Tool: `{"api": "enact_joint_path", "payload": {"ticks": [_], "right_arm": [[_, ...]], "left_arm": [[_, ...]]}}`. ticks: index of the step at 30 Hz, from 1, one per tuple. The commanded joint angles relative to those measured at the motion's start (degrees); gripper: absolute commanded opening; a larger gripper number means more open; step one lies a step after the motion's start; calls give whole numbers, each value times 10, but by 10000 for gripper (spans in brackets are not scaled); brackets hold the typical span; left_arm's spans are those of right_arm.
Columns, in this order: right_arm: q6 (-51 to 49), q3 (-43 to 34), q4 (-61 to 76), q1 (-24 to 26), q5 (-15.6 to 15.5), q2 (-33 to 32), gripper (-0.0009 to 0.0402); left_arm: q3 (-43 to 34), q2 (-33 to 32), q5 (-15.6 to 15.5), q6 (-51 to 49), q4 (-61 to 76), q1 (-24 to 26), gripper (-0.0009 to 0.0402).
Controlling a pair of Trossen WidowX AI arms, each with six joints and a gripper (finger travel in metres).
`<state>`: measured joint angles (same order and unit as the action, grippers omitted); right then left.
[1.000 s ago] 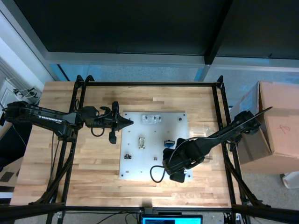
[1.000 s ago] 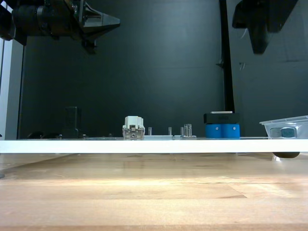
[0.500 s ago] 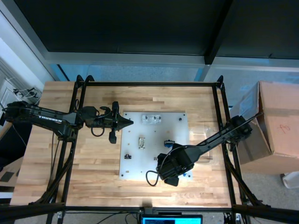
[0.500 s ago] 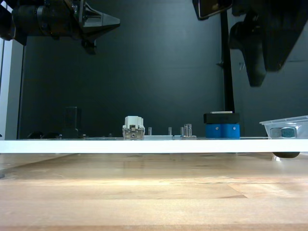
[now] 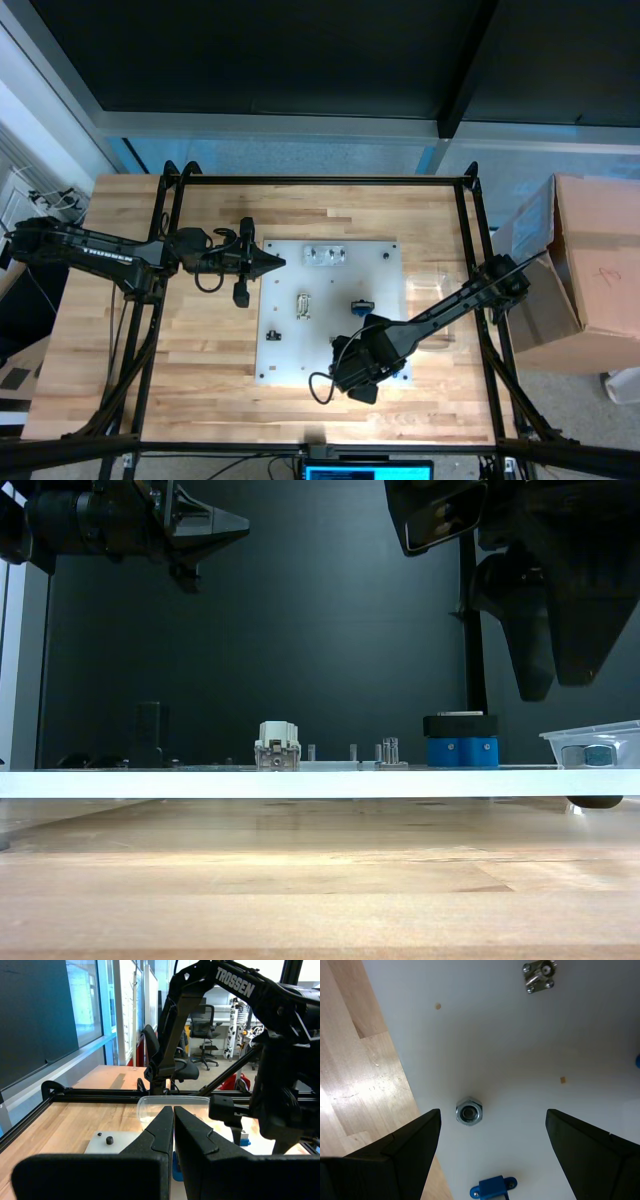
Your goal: Unfasten the M12 nut and place it in the container
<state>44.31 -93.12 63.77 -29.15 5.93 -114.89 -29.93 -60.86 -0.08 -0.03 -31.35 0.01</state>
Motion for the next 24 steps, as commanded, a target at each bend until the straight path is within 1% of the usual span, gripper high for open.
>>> {"api": "enact_joint_path", "payload": {"ticks": [1, 8, 12, 24], "right_arm": [[-1, 0, -4, -3, 0, -7, 294], [-14, 4, -13, -11, -11, -27, 294], [-15, 15, -30, -12, -11, -27, 292], [-15, 19, -35, -13, -10, -26, 262]], "left_arm": [[0, 0, 0, 0, 0, 0, 0], [0, 0, 0, 0, 0, 0, 0], [0, 0, 0, 0, 0, 0, 0], [0, 0, 0, 0, 0, 0, 0]]}}
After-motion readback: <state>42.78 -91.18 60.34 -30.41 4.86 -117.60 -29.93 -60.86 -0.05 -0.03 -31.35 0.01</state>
